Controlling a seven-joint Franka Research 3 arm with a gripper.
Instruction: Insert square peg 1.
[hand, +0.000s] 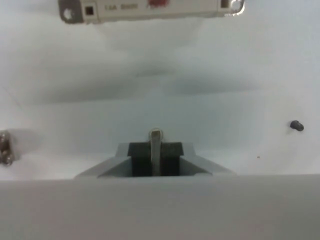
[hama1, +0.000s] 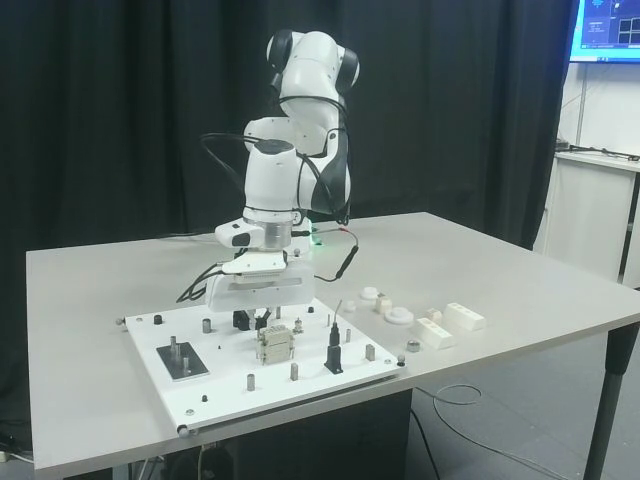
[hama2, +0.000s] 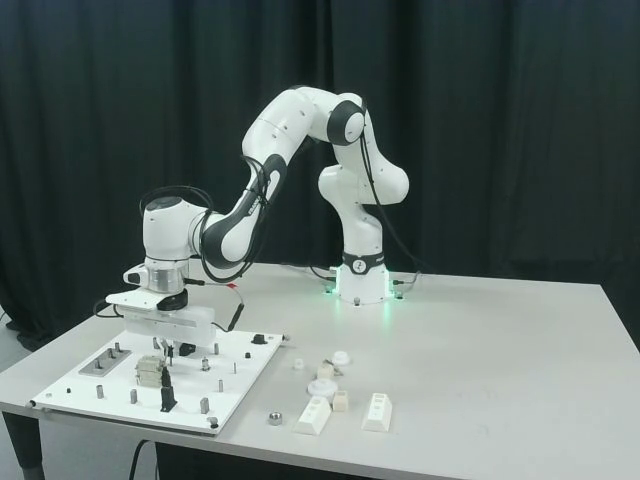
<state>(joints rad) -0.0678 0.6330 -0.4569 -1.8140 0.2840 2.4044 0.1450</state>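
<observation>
Square peg (hand: 155, 150): thin, upright, clamped between the black jaws, low over the white board (hama1: 260, 365). Gripper (hama1: 257, 318): pointing straight down above the board's rear half. Board: on the grey table (hama2: 480, 350), carrying small posts and fixtures. White blocks (hama2: 345, 405): loose on the table beside the board.

Robotics lab, black curtains (hama2: 120, 120), test board (hama1: 260, 365)

Upright pegs (hama1: 295, 371) and a black stand (hama1: 333, 358) crowd the white board's (hama1: 225, 395) front edge.
</observation>
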